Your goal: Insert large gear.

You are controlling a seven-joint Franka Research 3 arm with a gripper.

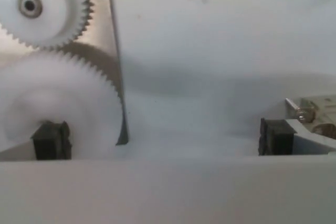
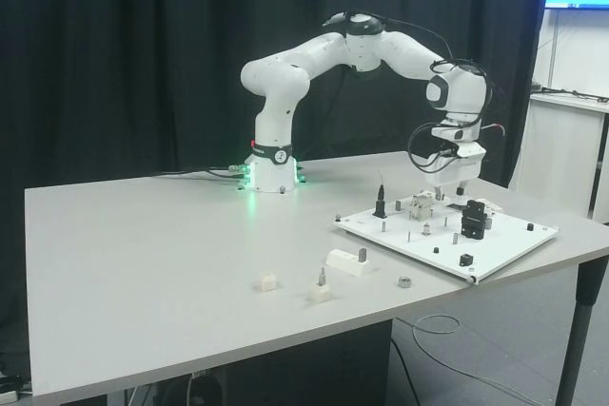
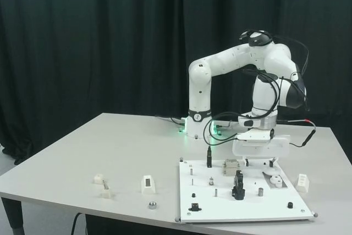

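In the wrist view a large white gear lies on a grey metal plate, its teeth against a smaller white gear with a metal hub. My gripper is open wide. One black fingertip overlaps the large gear's edge, and the other is far off over the white board. Nothing sits between the fingers. From the room views, the gripper hangs low over the back of the board, next to the gear plate.
The board carries black fixtures, pegs and a metal block. Small white blocks and a nut lie on the grey table in front of the board. Another white block sits on the board's side.
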